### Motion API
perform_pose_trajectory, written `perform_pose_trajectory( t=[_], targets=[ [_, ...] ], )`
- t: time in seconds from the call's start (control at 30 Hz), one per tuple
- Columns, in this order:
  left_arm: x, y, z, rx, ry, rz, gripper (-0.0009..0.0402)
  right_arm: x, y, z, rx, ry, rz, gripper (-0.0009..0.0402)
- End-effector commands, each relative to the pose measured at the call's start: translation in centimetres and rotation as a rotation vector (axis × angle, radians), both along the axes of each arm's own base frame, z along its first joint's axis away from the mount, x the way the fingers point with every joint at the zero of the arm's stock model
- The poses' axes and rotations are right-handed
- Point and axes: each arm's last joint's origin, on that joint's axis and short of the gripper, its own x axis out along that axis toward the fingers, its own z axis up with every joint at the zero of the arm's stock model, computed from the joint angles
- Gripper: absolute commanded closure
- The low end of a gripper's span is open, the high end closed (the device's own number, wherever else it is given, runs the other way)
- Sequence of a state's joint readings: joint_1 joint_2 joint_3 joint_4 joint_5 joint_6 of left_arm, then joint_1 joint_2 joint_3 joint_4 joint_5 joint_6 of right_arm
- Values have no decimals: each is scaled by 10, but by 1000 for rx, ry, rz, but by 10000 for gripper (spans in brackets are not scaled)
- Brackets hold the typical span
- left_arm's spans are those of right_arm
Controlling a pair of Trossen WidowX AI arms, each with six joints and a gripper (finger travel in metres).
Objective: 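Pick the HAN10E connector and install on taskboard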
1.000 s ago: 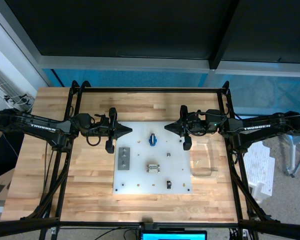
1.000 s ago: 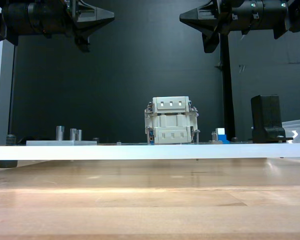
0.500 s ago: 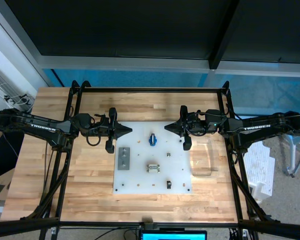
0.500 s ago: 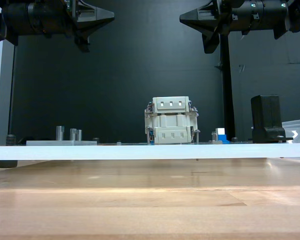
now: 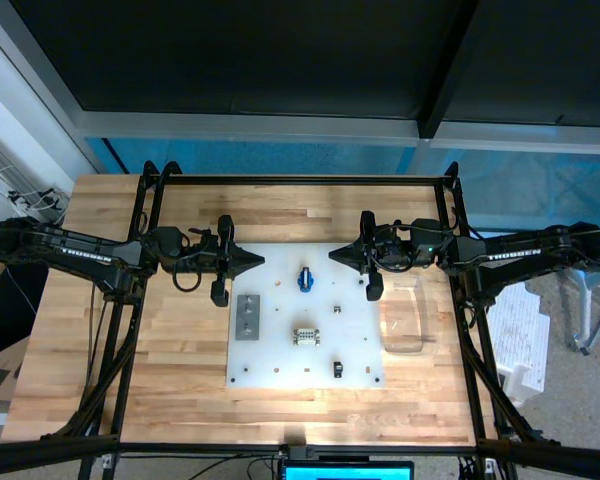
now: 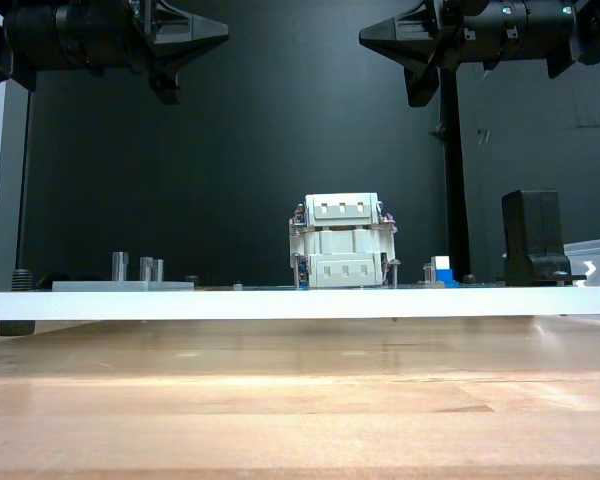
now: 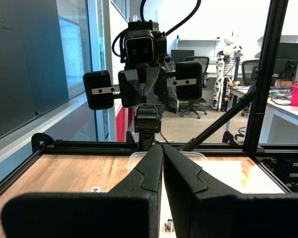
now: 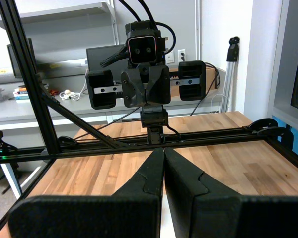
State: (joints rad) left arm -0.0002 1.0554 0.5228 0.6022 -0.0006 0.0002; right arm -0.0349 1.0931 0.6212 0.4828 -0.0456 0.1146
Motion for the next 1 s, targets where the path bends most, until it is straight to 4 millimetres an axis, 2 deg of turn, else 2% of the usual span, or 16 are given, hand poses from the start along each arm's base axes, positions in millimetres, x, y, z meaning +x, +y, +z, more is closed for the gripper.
perform_pose_trajectory(
  t=[0.03, 1.0],
  targets=[
    [0, 0, 0, 0, 0, 0, 392, 0, 0, 0, 0, 1, 0, 393],
    [0, 0, 0, 0, 0, 0, 392, 0, 0, -2, 1, 22, 0, 393]
  ],
)
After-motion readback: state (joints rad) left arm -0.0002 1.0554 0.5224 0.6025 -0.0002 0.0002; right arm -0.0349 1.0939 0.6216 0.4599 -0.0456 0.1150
